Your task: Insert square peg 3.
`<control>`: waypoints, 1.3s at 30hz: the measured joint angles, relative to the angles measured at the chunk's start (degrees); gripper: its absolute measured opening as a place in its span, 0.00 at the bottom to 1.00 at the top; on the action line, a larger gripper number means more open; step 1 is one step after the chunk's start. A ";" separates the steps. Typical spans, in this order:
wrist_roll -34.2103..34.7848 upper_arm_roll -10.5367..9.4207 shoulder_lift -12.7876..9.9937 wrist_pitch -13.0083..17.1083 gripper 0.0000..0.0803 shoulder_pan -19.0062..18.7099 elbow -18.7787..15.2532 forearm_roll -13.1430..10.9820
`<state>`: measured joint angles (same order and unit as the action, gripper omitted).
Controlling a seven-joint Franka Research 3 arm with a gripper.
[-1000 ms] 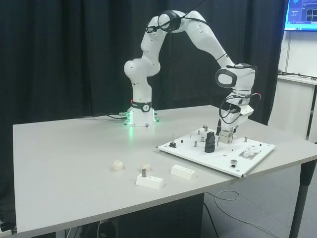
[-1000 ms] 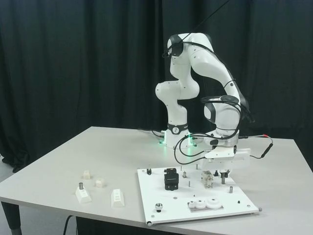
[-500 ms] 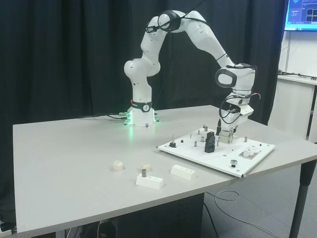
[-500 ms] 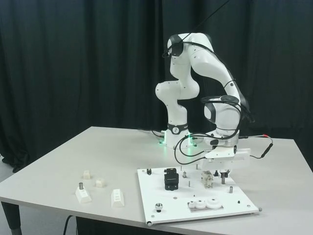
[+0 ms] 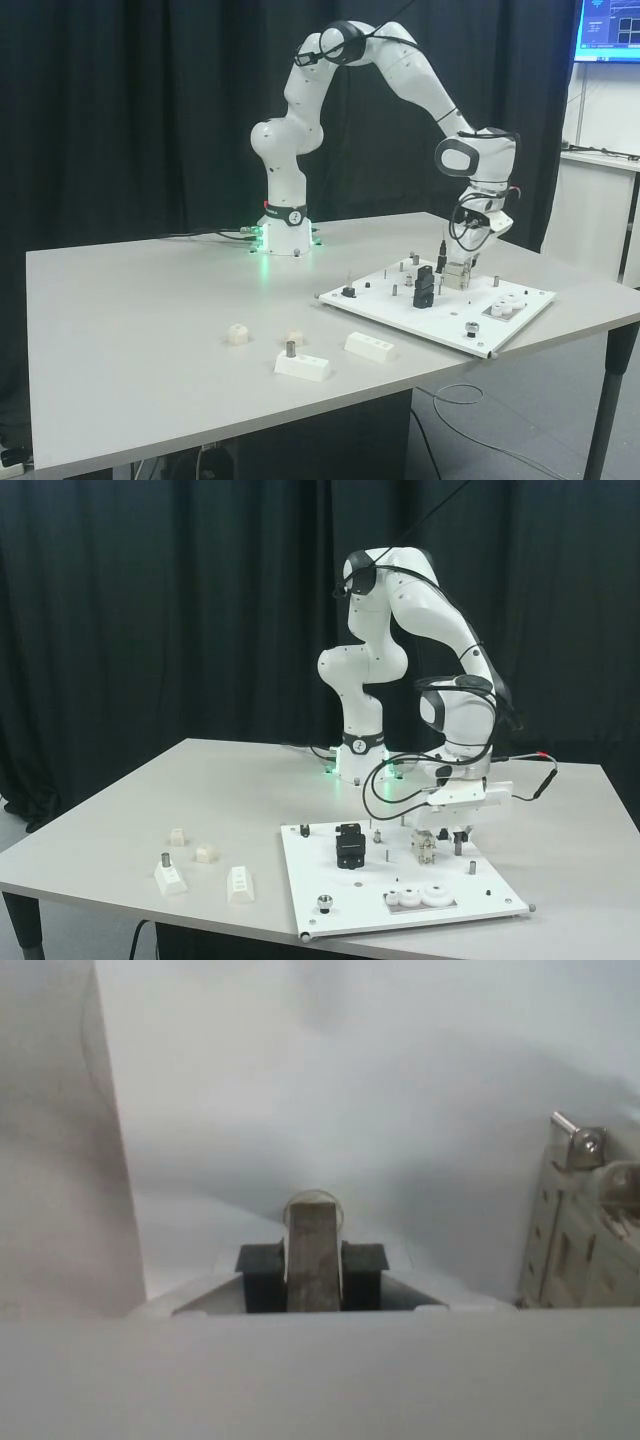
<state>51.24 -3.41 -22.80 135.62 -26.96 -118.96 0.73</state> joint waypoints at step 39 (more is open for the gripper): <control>2.43 0.04 0.00 1.75 0.14 -0.59 -1.00 2.03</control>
<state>53.67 -3.38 -22.80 137.37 -27.55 -119.96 2.75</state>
